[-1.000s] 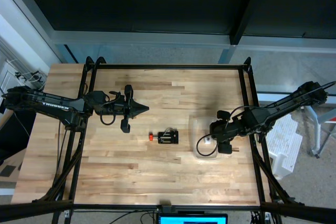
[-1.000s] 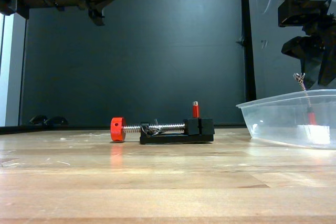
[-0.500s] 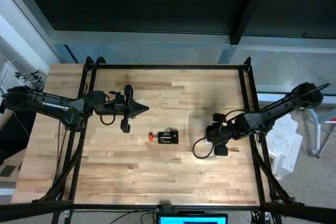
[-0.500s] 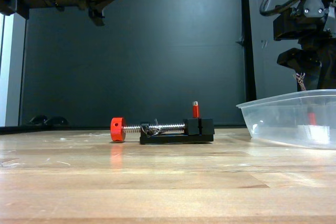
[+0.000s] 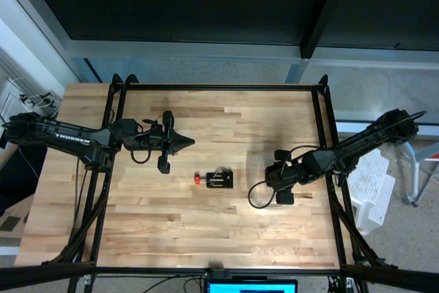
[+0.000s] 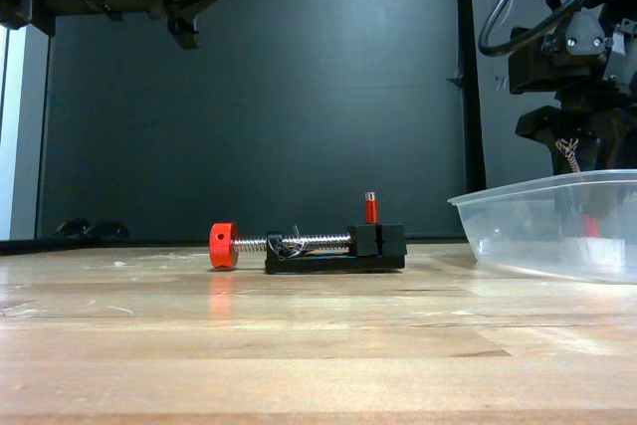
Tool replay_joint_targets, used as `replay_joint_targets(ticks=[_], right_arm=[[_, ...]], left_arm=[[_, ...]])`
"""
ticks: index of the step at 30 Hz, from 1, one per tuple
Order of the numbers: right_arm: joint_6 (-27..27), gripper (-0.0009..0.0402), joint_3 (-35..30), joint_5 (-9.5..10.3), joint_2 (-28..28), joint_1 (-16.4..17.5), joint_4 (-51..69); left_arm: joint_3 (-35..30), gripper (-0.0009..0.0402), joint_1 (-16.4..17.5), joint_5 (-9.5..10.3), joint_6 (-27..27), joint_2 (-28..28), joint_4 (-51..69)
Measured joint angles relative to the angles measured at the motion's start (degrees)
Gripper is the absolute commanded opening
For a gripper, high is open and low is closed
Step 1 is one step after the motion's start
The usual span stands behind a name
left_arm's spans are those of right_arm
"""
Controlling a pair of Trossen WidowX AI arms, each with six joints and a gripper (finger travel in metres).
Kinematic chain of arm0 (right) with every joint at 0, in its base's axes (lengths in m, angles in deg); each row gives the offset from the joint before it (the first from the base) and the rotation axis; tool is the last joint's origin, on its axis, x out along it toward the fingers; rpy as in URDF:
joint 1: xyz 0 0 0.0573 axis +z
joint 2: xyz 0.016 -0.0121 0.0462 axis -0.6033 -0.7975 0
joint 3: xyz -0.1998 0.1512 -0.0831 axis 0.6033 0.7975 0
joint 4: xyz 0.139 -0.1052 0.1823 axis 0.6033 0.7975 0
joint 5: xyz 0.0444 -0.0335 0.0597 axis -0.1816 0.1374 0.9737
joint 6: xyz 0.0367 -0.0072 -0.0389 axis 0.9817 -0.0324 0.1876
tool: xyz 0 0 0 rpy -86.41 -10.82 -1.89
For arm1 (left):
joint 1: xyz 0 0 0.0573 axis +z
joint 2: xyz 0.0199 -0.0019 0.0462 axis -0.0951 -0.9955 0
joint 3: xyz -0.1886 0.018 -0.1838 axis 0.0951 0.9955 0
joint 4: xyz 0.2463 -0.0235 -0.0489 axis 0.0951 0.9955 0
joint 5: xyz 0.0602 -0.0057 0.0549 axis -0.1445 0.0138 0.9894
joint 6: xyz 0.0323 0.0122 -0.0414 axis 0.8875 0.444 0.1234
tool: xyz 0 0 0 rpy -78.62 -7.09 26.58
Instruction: Pick the RCA connector and install on taskboard
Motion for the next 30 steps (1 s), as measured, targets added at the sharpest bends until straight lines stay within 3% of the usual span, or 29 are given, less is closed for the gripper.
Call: replay_joint_targets(ticks=[25,30], right_arm=[[-0.2,0.0168,2.5,0.20,-0.3,0.3,-3.0],[-0.2,0.0146,2.5,0.22,-0.3,0.4,-3.1]], left_arm=[[0.0,0.0000,0.0,0.00,0.0,0.0,0.0],[0.0,0.0000,0.0,0.00,0.0,0.0,0.0]])
